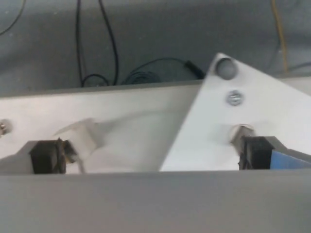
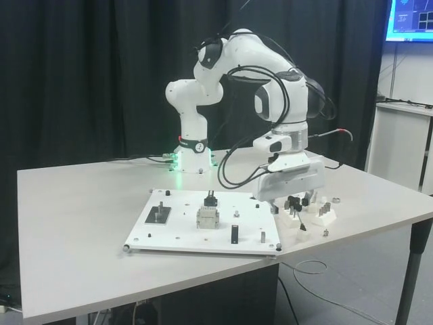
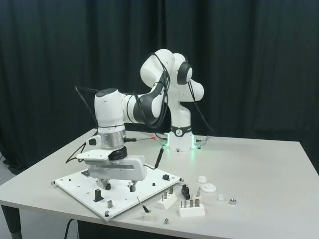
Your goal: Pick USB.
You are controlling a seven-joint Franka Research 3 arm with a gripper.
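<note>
Two small white holders stand just beside the gripper (image 2: 301,200), off the corner of the white board (image 2: 176,233) it hangs over. Each holds a few short pins standing upright: one holder (image 3: 167,200) is nearer the board's edge, the other (image 3: 191,210) a little further out on the grey table (image 3: 259,184). Loose white rings (image 3: 208,187) lie on the table beyond them.

Both fingers (image 1: 48,156) are spread wide with nothing between them. Under the gripper the wrist view shows only the board's corner with its screw (image 1: 234,98) and bare table.

Which part is the USB cannot be told for certain. A black plug (image 2: 210,198) stands upright on the board behind a grey block (image 2: 208,218), toward the board's middle and clear of the gripper.

Writing on the screen (image 2: 410,19) behind the arm is too small to read.
</note>
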